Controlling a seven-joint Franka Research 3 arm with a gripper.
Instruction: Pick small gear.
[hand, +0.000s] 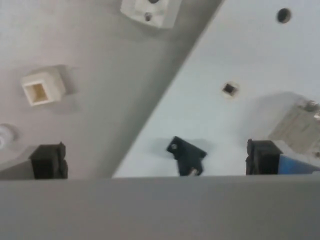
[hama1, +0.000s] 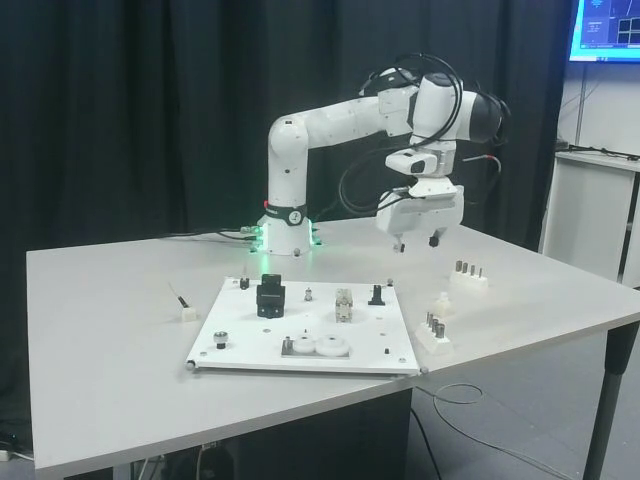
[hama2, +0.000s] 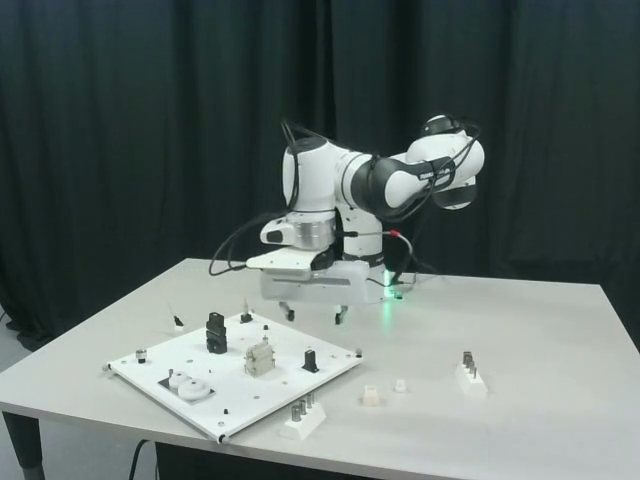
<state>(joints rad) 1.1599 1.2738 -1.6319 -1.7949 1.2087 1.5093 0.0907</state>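
Above the far edge of the white board my gripper hangs in the air, fingers spread wide apart and holding nothing. From the first room view, the small gear lies flat near the board's front edge, touching a larger white gear beside it, at about seven o'clock from my hand and well apart from it. Nearer me stand a black clip, right under my wrist, a black block and a metal block. Off the board, at about four o'clock, sit a small white cube and two white peg holders on the grey table.
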